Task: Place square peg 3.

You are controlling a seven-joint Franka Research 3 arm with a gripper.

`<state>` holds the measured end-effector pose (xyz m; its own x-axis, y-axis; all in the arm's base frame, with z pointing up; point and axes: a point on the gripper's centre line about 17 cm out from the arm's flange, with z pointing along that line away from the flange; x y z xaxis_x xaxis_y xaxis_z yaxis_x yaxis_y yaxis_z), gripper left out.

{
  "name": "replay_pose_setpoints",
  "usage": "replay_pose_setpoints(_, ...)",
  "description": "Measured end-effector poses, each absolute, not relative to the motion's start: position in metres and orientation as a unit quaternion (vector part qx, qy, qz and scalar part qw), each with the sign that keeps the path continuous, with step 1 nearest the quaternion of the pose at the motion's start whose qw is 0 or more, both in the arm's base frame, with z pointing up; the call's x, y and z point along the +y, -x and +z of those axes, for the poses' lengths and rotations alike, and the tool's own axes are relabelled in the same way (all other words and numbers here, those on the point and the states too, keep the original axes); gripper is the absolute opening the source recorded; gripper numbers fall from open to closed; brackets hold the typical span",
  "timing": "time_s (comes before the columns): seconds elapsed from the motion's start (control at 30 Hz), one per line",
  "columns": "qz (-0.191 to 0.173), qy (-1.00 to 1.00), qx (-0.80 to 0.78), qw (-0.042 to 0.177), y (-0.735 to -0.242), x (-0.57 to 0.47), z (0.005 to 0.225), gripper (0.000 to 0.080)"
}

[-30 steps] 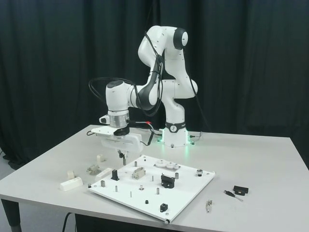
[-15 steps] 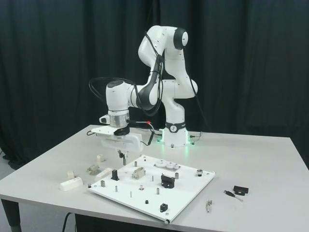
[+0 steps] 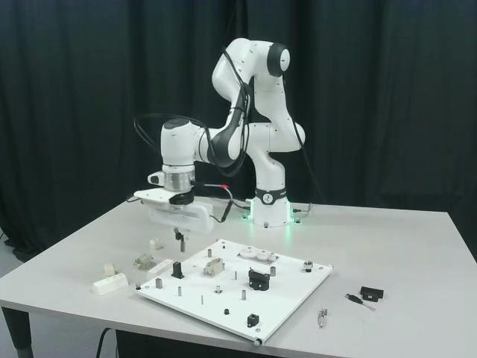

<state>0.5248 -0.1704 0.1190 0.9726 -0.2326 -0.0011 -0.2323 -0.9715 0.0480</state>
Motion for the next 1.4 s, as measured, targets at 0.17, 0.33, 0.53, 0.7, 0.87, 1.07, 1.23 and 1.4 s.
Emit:
replay_pose_setpoints(0.17, 0.014, -0.991, -0.125, 0.04, -0.534, -0.189, 0.128, 0.011)
replay_pose_setpoints(0.33, 0.037, -0.988, -0.142, 0.052, -0.545, -0.21, 0.133, 0.011)
replay_pose_setpoints(0.53, 0.068, -0.983, -0.153, 0.071, -0.563, -0.238, 0.139, 0.011)
replay_pose_setpoints(0.7, 0.087, -0.979, -0.16, 0.088, -0.576, -0.262, 0.142, 0.011)
replay_pose_setpoints(0.87, 0.101, -0.974, -0.176, 0.102, -0.589, -0.284, 0.142, 0.011)
replay_pose_setpoints(1.07, 0.11, -0.962, -0.225, 0.105, -0.6, -0.305, 0.135, 0.011)
replay_pose_setpoints(1.23, 0.113, -0.955, -0.256, 0.101, -0.607, -0.316, 0.128, 0.011)
replay_pose_setpoints(1.4, 0.117, -0.946, -0.291, 0.087, -0.611, -0.322, 0.119, 0.011)
